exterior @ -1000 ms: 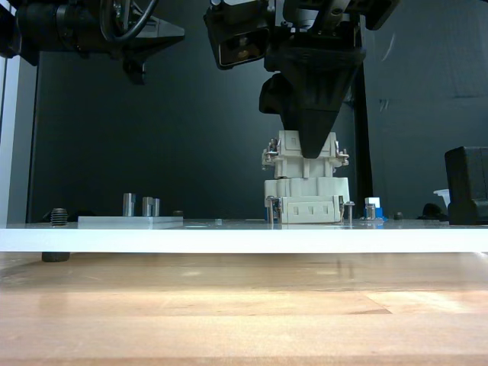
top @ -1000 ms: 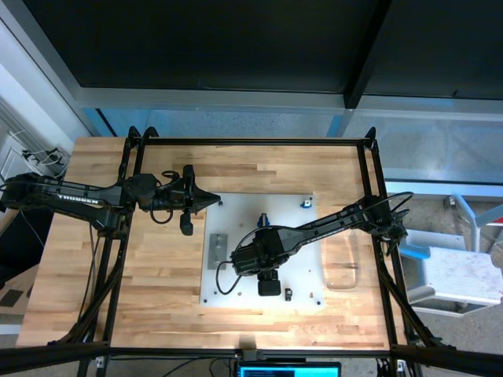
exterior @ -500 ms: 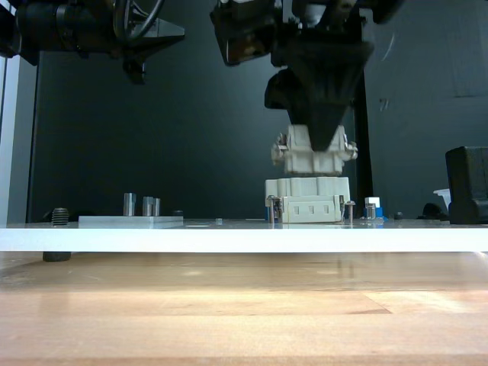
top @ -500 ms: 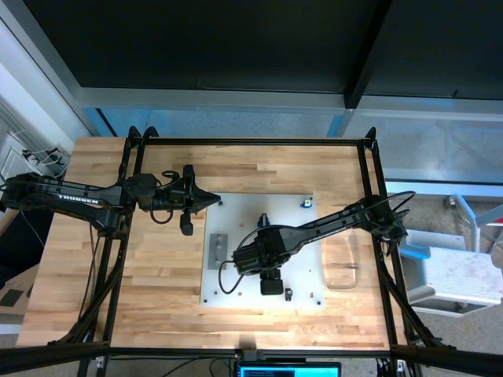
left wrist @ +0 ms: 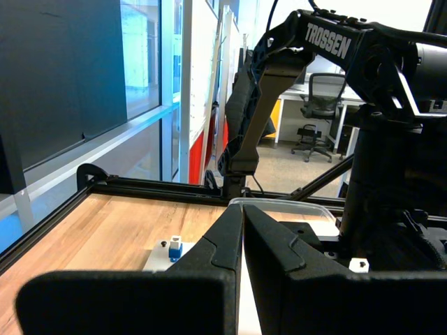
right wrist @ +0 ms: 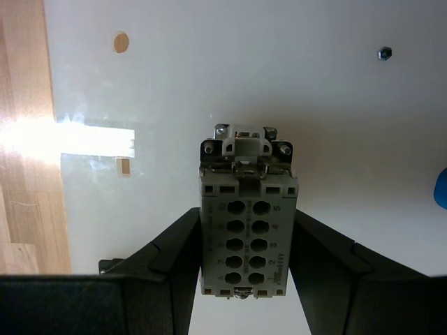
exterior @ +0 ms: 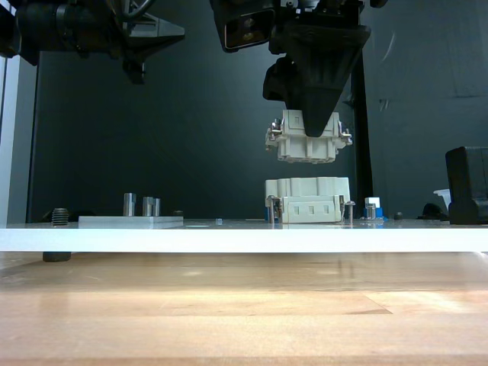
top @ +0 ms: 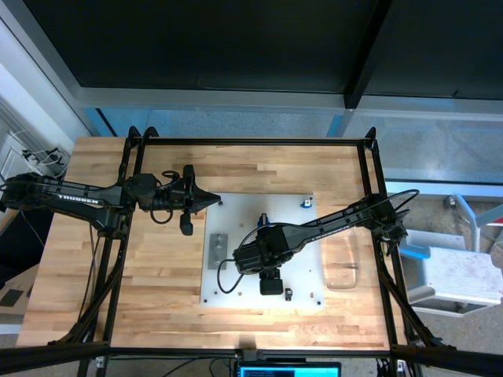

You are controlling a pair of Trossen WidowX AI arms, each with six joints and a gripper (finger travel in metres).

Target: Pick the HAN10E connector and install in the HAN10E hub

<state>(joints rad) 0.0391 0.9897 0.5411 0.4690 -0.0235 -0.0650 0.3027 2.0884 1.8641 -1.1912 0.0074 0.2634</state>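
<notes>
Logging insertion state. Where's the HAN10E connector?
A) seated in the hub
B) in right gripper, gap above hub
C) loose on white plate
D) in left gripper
B: the right gripper holds the HAN10E connector with a gap above the HAN10E hub; the left gripper sits shut near the white plate's far left corner.

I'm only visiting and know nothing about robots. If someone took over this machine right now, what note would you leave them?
Right hand: shut on the HAN10E connector, holding it in the air above the HAN10E hub, with a clear gap between them.
Left hand: shut, holding nothing, parked high near the far left corner of the white plate.
Done: the connector is picked up and brought over the hub.
Left: lower it straight into the hub until it seats, then let go.
</notes>
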